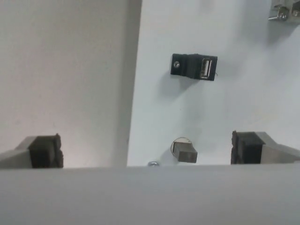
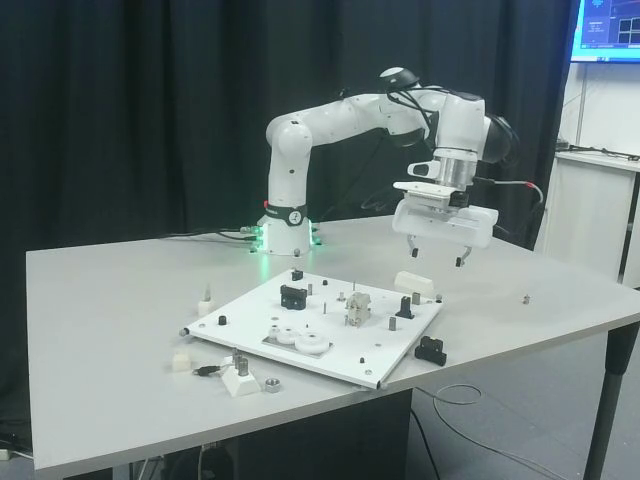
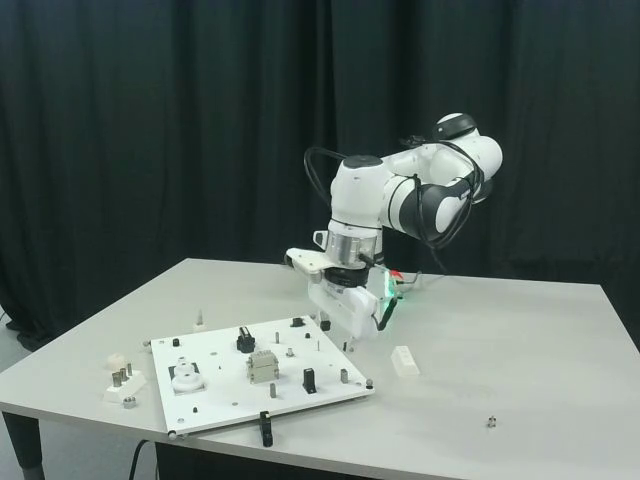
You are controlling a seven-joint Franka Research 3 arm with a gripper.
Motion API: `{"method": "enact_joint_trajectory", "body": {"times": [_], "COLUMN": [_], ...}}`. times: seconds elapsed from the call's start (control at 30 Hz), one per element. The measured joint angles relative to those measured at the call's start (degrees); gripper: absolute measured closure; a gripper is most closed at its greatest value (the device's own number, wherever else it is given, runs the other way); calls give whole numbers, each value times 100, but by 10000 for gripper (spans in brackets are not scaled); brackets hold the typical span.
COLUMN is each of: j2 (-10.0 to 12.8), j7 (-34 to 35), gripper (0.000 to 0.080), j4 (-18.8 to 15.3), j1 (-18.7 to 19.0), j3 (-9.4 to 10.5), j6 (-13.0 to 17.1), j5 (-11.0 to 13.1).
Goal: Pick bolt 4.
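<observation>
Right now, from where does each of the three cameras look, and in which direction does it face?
Wrist view: on the arm's wrist, looking down past both fingertips of the open end effector at the white board edge and a black connector.
First room view: off one table corner, facing the arm's base; the whole white arm shows.
Second room view: off another side, arm from elbow to end effector shows.
Both room views share the board, the grey table and the end effector hanging above the board's edge.
</observation>
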Motion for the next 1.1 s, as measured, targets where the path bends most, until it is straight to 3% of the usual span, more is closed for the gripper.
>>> {"method": "enact_joint_trajectory", "body": {"times": [1.1], "j2": [1], "j7": [67], "gripper": [3], "j4": [246], "j1": [-449], "j3": [1], "j6": [51], "j5": [-2]}}
